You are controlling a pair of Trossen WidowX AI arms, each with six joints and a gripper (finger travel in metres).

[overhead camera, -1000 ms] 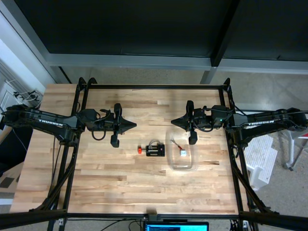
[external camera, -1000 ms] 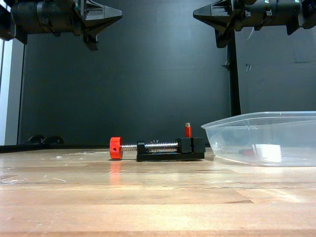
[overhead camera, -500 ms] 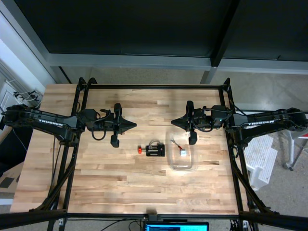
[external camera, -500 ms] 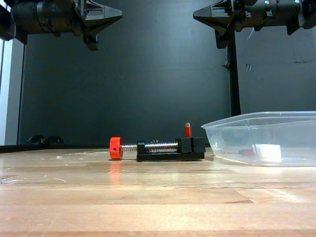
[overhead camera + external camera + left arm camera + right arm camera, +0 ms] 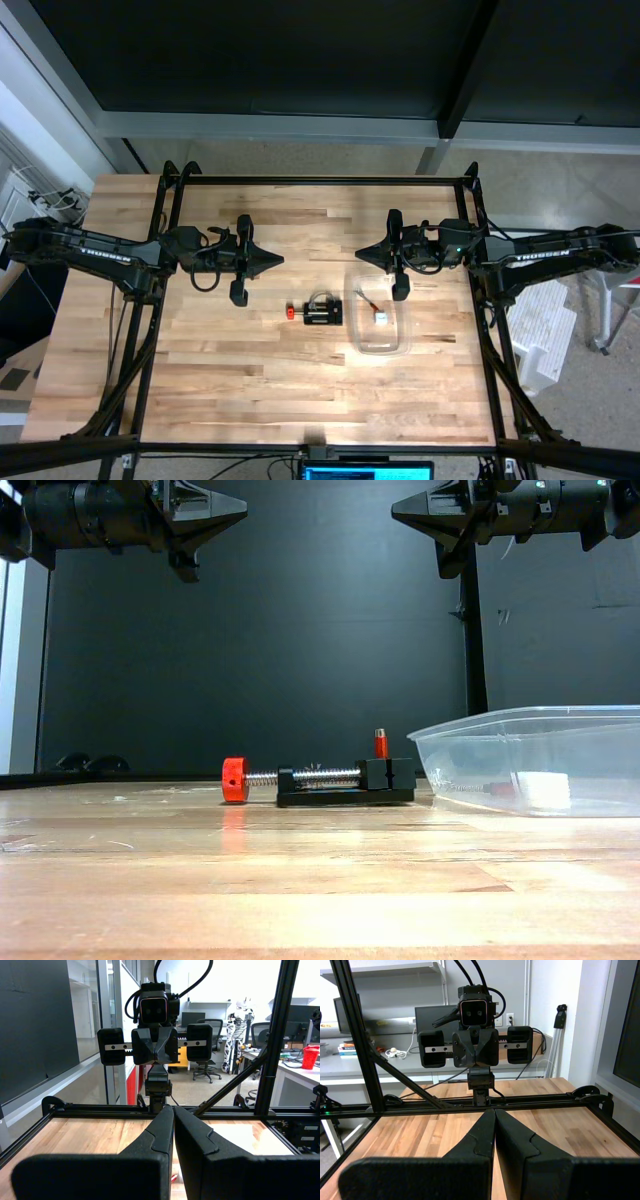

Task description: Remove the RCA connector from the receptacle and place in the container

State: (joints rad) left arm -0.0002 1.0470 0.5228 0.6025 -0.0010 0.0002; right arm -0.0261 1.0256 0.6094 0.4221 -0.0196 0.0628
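Pale butcher-block wooden table (image 5: 250,400) carries everything, with the work pieces grouped near its middle. Nearest sits the clear plastic rectangular tub with rounded corners, the container (image 5: 386,344), resting flat on the wood. Inside it lies a small white cube (image 5: 381,317). Just beyond the cube, toward the tub's far end, lies the tiny slim red-bodied RCA connector with its thin dark pin (image 5: 368,298), on the tub floor and apart from the cube.

Just beside the tub, on the left arm's side, is the small black rectangular block of the receptacle (image 5: 322,314). It does not appear to touch the tub. Its round red end cap (image 5: 291,312) points away from the tub, and a pale wire loop (image 5: 320,297) arches at its far side. In the low view, a short red post with a pale tip (image 5: 381,743) stands upright from the end of the block nearest the tub.

Farther back, the left gripper (image 5: 278,260) hangs high above the table, behind and to the left of the block, its jaws pressed together on nothing. The right gripper (image 5: 360,253) faces it, level with it and beyond the tub's far end, likewise closed and empty. The two tips are well apart.

A black metal frame rail (image 5: 320,181) runs along the table's far edge.
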